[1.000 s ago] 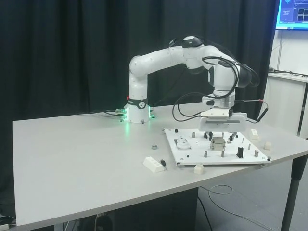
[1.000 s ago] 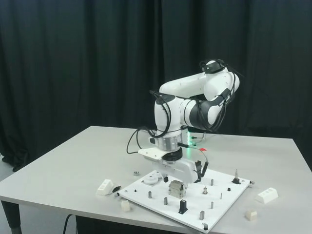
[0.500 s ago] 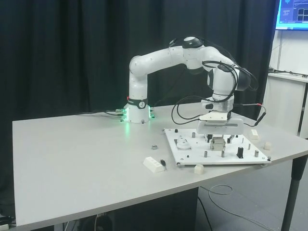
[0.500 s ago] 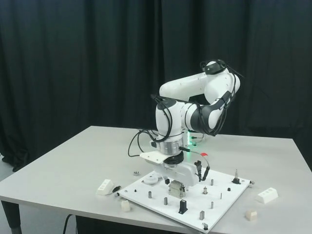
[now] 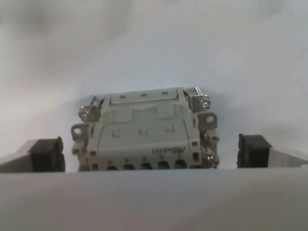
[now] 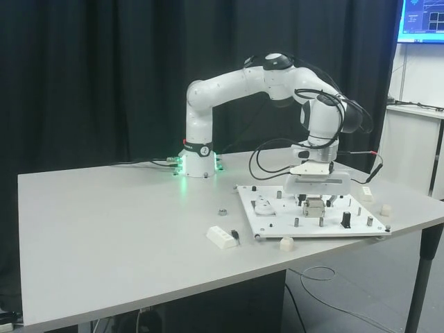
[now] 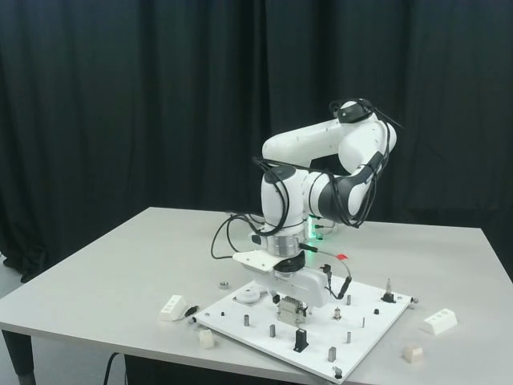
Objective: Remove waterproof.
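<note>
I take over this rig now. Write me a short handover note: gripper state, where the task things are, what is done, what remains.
Gripper: open, one fingertip on each side of the waterproof connector, not touching it.
Waterproof connector: seated near the middle of the white board on the grey table.
Done: arm lowered over the connector.
Left: close on it, pull it out, set it aside.

arm point(image 6: 236, 80): arched over the board point(image 6: 277, 218), wrist pointing down
gripper point(image 5: 149, 151): fingers point(image 5: 45, 154) spread apart, low over the board
</note>
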### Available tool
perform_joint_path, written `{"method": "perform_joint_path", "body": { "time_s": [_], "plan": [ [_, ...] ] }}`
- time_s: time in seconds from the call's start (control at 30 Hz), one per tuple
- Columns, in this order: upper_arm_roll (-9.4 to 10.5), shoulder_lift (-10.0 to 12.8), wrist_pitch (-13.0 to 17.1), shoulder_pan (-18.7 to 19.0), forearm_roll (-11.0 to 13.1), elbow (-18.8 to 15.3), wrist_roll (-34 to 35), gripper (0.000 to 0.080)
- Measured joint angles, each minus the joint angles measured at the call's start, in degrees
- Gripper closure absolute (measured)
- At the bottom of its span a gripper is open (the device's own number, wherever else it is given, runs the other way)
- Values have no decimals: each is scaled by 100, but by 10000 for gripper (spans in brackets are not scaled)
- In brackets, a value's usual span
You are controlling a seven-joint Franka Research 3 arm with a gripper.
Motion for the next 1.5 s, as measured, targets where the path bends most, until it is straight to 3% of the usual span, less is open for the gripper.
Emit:
{"method": "perform_joint_path", "body": {
  "time_s": [0.23,0.27,0.43,0.47,1.5],
  "plan": [
    [2,0,20,24,-14,-20,-78,3],
    [2,0,20,28,-12,-25,-86,104],
    [3,2,38,42,13,-32,-162,104],
    [4,2,38,41,13,-32,-164,180],
    [-6,11,44,44,11,-39,-228,182]
  ]
}}
